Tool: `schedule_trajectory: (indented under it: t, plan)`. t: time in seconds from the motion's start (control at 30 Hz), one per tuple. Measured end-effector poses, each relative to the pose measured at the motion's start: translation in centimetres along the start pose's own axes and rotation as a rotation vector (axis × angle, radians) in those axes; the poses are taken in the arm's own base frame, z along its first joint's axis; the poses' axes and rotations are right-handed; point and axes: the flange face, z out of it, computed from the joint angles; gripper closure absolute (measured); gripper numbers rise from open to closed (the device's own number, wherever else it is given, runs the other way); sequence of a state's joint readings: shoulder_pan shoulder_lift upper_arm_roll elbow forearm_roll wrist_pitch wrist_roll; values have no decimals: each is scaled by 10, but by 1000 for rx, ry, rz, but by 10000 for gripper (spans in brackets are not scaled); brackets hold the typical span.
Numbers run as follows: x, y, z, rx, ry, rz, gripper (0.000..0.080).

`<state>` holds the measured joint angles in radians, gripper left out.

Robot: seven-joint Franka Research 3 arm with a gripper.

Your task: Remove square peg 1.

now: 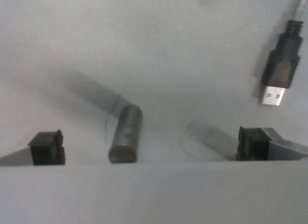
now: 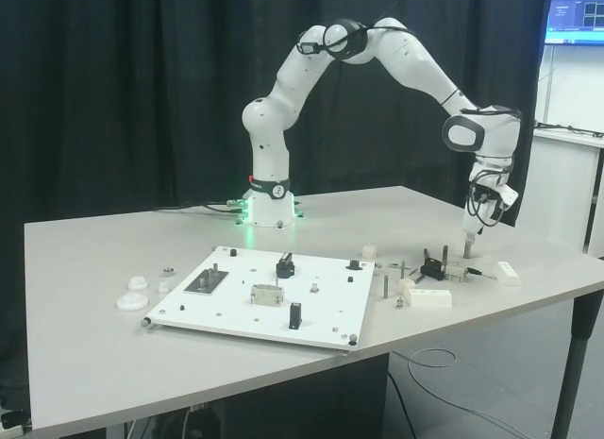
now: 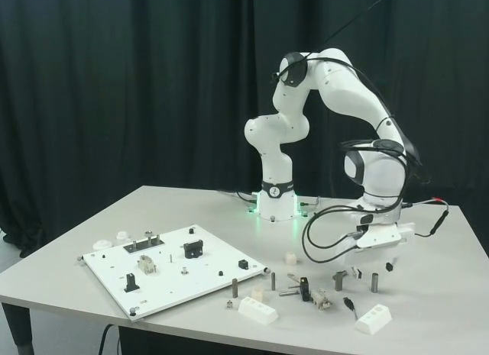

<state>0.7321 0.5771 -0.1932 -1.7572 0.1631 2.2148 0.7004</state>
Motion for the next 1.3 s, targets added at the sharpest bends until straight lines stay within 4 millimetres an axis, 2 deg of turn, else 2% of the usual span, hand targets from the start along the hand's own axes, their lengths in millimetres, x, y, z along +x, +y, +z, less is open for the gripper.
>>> schedule_trajectory:
  t: [0.37,0.73,1.03,1.3]
  plan:
    - [21,16,-13,-17,22,35,3]
    - [49,48,-32,-35,40,162,3]
    - [76,92,-45,-77,47,271,3]
    - [106,156,-48,-163,52,353,3]
